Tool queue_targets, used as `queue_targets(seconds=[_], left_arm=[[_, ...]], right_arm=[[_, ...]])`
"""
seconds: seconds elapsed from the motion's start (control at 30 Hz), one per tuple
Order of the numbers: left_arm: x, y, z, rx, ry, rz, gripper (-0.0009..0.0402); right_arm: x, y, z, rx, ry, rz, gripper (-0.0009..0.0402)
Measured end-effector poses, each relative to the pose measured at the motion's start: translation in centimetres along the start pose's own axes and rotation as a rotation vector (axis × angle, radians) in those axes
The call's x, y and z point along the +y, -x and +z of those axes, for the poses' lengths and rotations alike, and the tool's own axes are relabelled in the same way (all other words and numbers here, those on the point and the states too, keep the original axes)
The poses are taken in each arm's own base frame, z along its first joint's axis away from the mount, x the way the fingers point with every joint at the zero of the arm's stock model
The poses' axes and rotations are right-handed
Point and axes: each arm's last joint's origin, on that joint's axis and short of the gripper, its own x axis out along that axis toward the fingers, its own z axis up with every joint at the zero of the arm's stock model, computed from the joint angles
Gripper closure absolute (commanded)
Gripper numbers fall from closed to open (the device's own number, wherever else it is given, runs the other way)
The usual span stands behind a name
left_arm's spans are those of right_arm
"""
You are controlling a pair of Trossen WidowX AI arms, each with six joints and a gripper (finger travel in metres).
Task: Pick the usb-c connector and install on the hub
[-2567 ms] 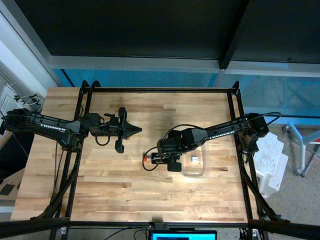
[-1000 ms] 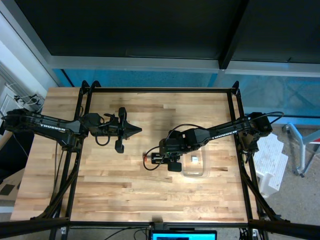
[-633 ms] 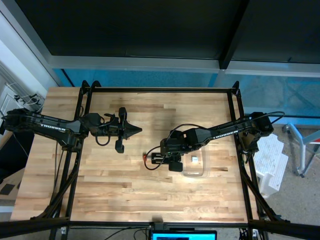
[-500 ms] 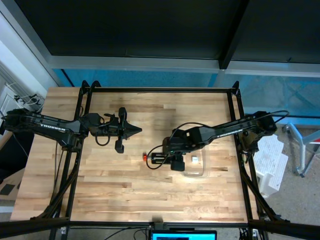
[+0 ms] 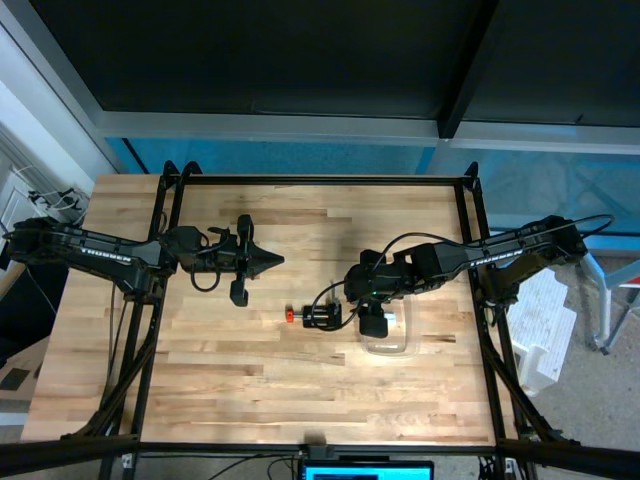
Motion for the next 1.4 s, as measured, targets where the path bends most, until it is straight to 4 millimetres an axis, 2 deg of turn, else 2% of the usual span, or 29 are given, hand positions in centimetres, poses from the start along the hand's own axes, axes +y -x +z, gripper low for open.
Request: queue_targets(seconds=[0.8,1.4], left_arm=[[0.0,0.0,-0.01,0.0,0.0,0.0,0.0393],[0.0,0.0,0.0,0.0,0.0,0.0,0.0393]], right_arm=[[0.03,-0.09,0.22,-0.021,-0.002,0.003,0.0184],[0.04,-0.09,0.22,-0.021,0.025,0.003,0.0225]])
